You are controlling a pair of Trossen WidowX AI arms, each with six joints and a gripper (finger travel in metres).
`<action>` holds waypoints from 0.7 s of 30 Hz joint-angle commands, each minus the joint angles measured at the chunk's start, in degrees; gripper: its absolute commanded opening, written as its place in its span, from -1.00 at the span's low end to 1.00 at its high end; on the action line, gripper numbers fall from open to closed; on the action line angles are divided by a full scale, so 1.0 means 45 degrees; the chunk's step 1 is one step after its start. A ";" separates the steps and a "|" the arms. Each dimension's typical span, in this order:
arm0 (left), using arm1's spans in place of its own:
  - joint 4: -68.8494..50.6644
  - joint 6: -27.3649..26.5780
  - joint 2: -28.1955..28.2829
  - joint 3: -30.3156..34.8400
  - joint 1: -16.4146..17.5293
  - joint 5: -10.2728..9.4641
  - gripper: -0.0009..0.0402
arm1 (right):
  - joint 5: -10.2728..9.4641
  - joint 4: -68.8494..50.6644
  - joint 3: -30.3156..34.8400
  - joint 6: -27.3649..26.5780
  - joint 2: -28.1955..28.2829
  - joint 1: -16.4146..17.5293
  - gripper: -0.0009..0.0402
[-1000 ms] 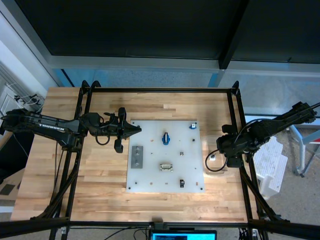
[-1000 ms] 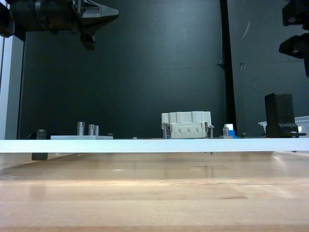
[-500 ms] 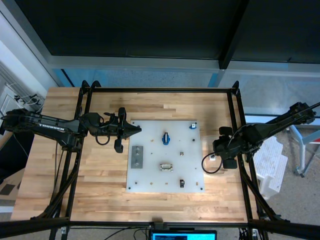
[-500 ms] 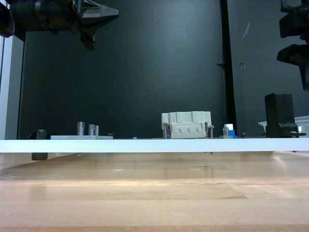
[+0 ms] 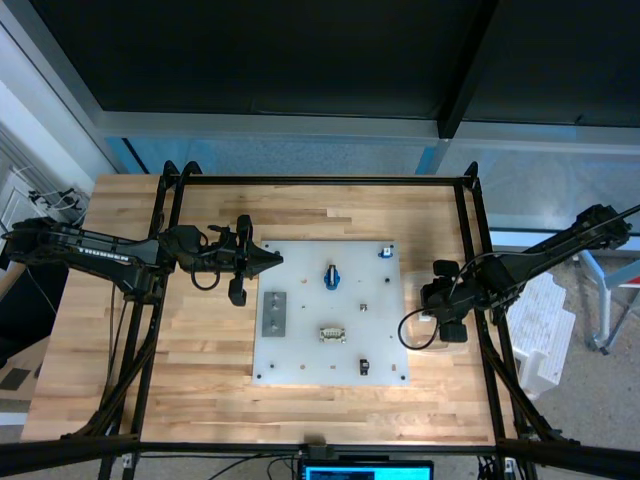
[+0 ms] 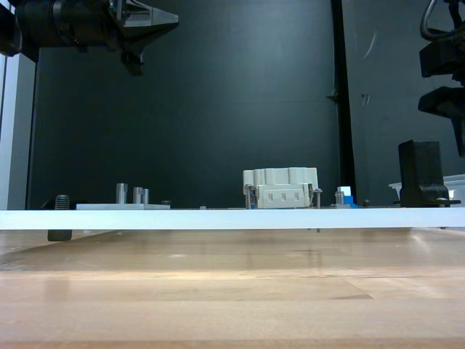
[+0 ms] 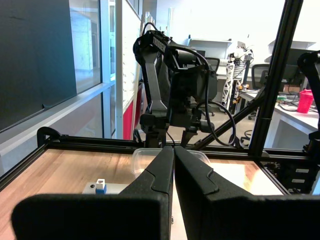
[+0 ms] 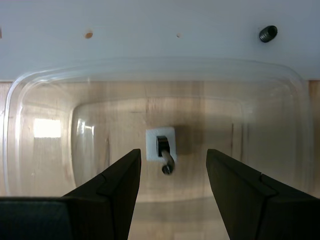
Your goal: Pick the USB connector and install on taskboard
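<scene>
Your taskboard (image 5: 300, 360) is plain white, lying on a desk (image 5: 200, 380) of pale striped wood, and it carries a blue knob (image 5: 332, 277), a grey metal block (image 5: 273, 312) and a beige connector (image 5: 333, 334). Both hands are black: the left hand (image 5: 275, 259) at the board's ten o'clock, the right hand (image 8: 172, 151) at its three o'clock. Under the right one you see a clear tray (image 8: 30, 100), where the blackish USB connector (image 8: 162, 145) shows against a small white block (image 8: 152, 150).

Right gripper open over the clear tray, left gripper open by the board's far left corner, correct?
No: the left gripper by the taskboard's far left corner is shut, as the left wrist view shows. The right gripper is open over the clear tray.
</scene>
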 commanded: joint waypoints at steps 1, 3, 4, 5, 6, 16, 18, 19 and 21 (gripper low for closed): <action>0.0005 0.0005 0.0005 0.0000 0.0005 0.0000 -0.96 | -0.0024 0.0053 -0.0068 0.0277 0.0000 0.0000 -0.08; 0.0005 0.0005 0.0005 0.0000 0.0000 0.0005 -0.96 | -0.0019 0.0219 -0.0121 0.0374 0.0000 0.0005 -0.08; 0.0005 0.0005 0.0000 0.0000 0.0005 0.0005 -0.96 | -0.0024 0.0306 -0.0185 0.0379 0.0000 0.0005 -0.08; 0.0005 0.0005 0.0005 0.0000 0.0000 0.0005 -0.96 | -0.0024 0.0335 -0.0248 0.0384 0.0000 0.0010 -0.08; 0.0005 0.0005 0.0005 0.0000 0.0000 0.0005 -0.96 | -0.0024 0.0374 -0.0316 0.0437 0.0000 0.0015 -0.08; 0.0005 0.0005 0.0000 0.0000 0.0000 0.0005 -0.96 | 0.0010 0.0986 -0.1088 0.0952 0.0000 0.0039 -0.08; 0.0005 0.0005 0.0005 0.0000 0.0000 0.0005 -0.96 | 0.0024 0.1054 -0.1146 0.1049 0.0005 0.0044 -0.08; 0.0005 0.0005 0.0005 0.0000 0.0000 0.0005 -0.96 | 0.0029 0.1156 -0.1156 0.1039 0.0053 0.0044 -0.08; 0.0005 0.0005 0.0005 0.0005 0.0000 0.0005 -0.96 | 0.0087 0.1307 -0.1161 0.1001 0.0223 0.0049 -0.08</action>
